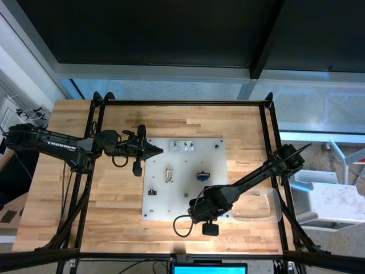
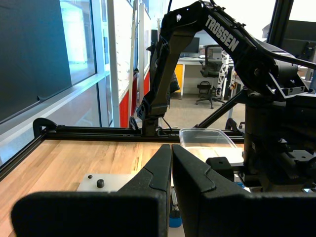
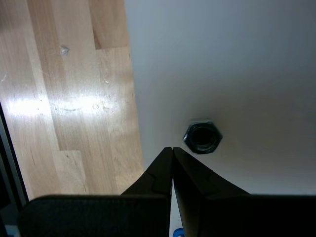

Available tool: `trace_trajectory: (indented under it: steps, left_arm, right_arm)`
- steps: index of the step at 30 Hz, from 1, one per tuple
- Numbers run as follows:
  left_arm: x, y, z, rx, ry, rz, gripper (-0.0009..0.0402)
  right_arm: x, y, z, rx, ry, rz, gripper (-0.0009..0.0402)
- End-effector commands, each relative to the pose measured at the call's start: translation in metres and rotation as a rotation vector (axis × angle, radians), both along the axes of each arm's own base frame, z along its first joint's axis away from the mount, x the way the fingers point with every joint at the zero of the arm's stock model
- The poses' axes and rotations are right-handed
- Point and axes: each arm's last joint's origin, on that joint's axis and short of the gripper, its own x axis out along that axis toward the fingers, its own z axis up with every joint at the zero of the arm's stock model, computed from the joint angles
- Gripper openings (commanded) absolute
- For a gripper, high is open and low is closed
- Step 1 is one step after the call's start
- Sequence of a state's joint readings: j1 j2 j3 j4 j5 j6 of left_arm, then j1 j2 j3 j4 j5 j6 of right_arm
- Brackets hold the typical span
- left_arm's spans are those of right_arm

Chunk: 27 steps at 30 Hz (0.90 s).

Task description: Unfasten the M12 fastener and place in the container

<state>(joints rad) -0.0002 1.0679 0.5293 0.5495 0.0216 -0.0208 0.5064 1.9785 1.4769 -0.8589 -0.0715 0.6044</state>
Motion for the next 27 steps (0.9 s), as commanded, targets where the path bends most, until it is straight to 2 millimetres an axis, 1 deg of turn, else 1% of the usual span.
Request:
trace_trajectory:
  steps: [1, 5, 8, 12, 14, 16, 22, 27]
  left_arm:
    - [0.0, 0.0, 0.0, 0.0, 0.0, 0.0, 0.0]
    - [0.0, 0.0, 0.0, 0.0, 0.0, 0.0, 0.0]
    - [0.0, 0.0, 0.0, 0.0, 0.0, 0.0, 0.0]
    - [0.0, 0.0, 0.0, 0.0, 0.0, 0.0, 0.0]
    - [0.0, 0.0, 0.0, 0.0, 0.0, 0.0, 0.0]
    - [0.0, 0.0, 0.0, 0.0, 0.0, 0.0, 0.0]
    - [0.0, 0.0, 0.0, 0.0, -0.001, 0.0, 0.0]
    - [0.0, 0.0, 0.0, 0.0, 0.001, 0.0, 0.0]
  right_arm:
    - [0.0, 0.0, 0.0, 0.0, -0.001, -0.001, 0.0]
    - [0.0, 0.0, 0.0, -0.002, -0.002, -0.001, 0.0]
    - [0.0, -0.002, -0.001, -0.046, -0.015, -0.009, 0.0]
    - [-0.009, -0.013, 0.005, -0.266, -0.013, -0.1, 0.0]
    - [-0.012, -0.017, 0.012, -0.342, -0.016, -0.124, 0.0]
    - [-0.013, -0.018, 0.017, -0.377, -0.028, -0.161, 0.0]
    - [-0.015, -0.017, 0.02, -0.331, -0.01, -0.151, 0.0]
    - [-0.015, -0.013, 0.02, -0.234, 0.026, -0.116, 0.0]
